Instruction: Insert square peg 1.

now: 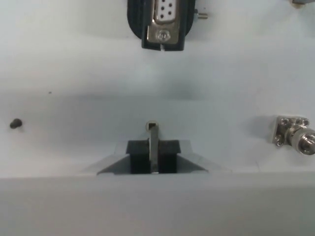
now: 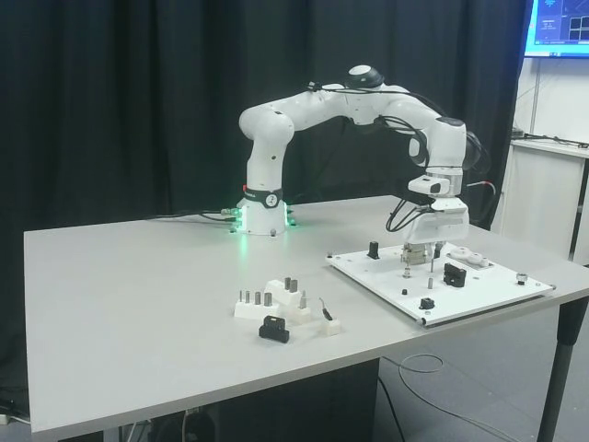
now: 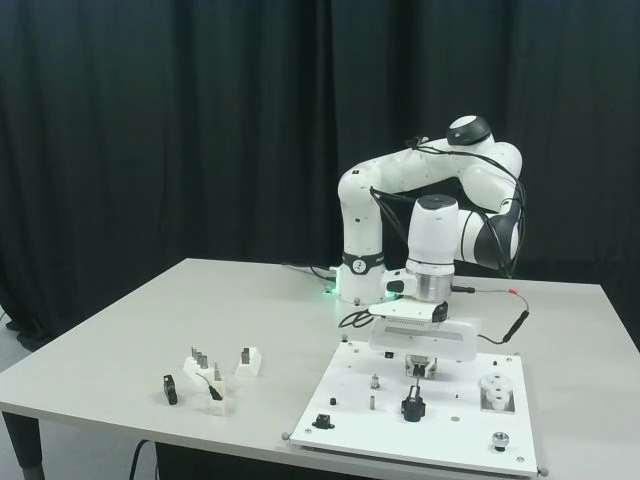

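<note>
The black two-fingered gripper (image 1: 153, 158) held the slim grey metal square peg (image 1: 153, 147) upright between narrowed fingers, long axis vertical, directly above the white board (image 1: 74, 73).

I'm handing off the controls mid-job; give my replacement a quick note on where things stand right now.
Gripper: shut on the square peg, held upright over the white board.
Wrist view: the peg's tip sits at a small square hole in the board; how deep it has gone cannot be told.
Done: peg picked and brought to the hole.
Left: press it home, release, retreat.
</note>
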